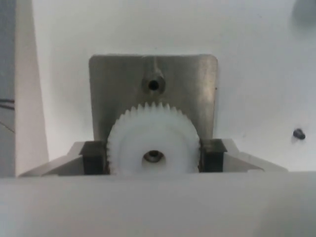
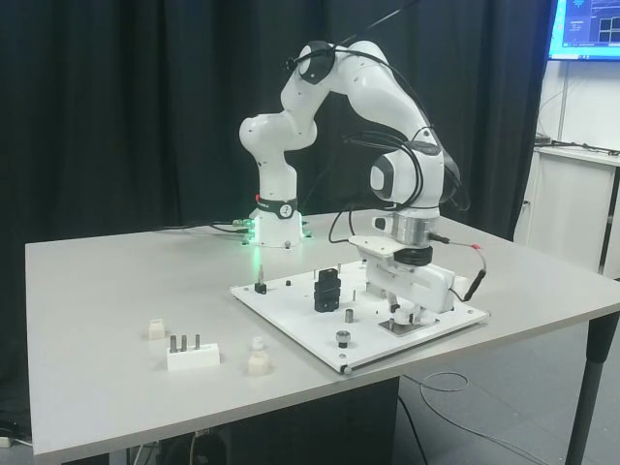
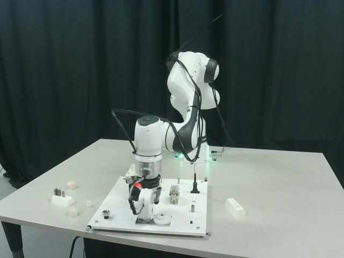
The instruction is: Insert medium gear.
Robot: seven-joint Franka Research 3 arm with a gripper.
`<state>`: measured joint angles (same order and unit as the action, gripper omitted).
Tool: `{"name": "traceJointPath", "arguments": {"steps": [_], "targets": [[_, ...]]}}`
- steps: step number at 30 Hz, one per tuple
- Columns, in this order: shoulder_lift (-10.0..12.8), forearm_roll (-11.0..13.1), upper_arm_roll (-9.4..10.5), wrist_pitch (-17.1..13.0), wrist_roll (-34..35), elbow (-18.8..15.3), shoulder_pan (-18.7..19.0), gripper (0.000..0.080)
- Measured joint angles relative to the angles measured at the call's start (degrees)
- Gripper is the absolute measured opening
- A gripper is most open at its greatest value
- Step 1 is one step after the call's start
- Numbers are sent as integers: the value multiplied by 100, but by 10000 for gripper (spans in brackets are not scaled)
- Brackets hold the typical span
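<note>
Tool (image 1: 154,163) grips the white medium gear (image 1: 153,143) above the grey metal plate (image 1: 113,84); no writing readable.

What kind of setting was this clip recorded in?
Probably a robotics lab or test cell: a white robot arm bolted to a grey table, black curtains behind, and a white assembly board with pegs under a gripper holding a white toothed gear.
</note>
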<state>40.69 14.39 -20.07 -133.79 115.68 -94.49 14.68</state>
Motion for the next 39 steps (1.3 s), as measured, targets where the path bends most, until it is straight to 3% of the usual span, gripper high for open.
{"name": "traceJointPath", "arguments": {"steps": [7,22,28,29,35,36,39], "targets": [[3,0,0,-18,578,0,2,397],[15,-9,0,-40,523,-1,6,397],[3,-8,7,-42,169,2,9,397],[-4,-8,6,-42,96,5,8,659],[-117,-33,-6,11,-87,8,7,659],[-146,-50,-9,35,-95,9,7,764],[-238,-109,-15,94,-103,14,6,764]]}}
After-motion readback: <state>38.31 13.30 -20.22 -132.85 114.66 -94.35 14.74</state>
